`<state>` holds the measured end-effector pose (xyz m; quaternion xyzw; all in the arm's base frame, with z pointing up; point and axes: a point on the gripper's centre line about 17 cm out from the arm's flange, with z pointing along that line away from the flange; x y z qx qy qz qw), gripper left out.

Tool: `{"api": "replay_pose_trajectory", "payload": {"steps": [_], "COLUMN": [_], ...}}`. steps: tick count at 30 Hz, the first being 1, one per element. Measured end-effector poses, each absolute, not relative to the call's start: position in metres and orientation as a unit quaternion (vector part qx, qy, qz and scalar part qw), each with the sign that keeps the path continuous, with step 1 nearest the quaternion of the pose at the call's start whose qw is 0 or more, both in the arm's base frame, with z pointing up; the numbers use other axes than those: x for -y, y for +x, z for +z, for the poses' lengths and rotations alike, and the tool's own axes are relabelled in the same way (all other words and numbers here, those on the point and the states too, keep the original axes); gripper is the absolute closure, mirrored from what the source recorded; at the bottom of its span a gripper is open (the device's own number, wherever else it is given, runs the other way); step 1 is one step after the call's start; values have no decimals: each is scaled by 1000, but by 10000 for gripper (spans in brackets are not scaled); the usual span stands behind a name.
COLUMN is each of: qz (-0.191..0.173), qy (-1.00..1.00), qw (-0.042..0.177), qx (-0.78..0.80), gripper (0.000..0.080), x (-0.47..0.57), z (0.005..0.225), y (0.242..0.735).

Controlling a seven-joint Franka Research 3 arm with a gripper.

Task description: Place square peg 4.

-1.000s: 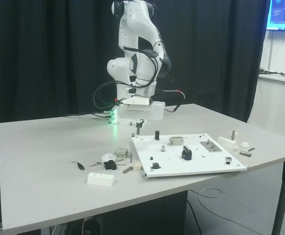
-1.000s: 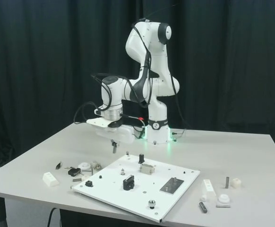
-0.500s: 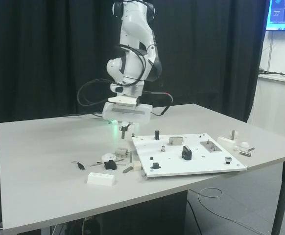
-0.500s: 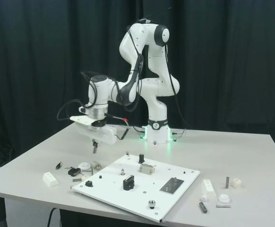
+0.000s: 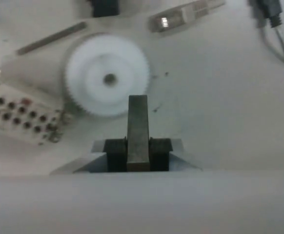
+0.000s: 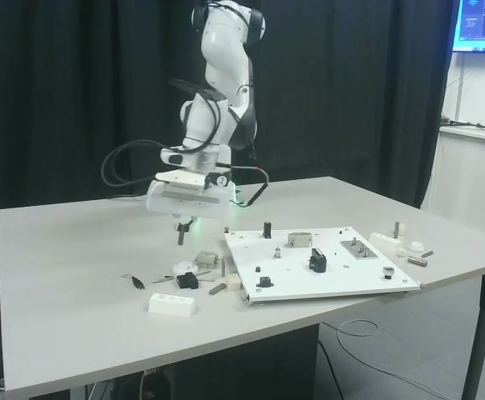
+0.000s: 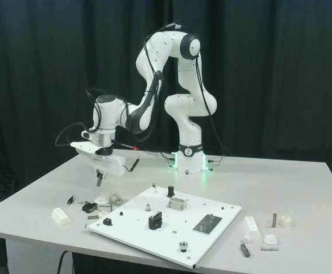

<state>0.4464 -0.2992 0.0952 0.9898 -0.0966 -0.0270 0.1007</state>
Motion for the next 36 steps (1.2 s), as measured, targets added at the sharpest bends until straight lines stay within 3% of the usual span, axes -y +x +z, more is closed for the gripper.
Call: {"api": "replay_pose_trajectory", "payload": {"steps": [22,36], "qz": [-61,-74], "qy": [991,991], "qw": [82,68], "qx": [84,84], "gripper": [708,708], "x": [339,339], "z": [36,33], "y": [437,439]}}
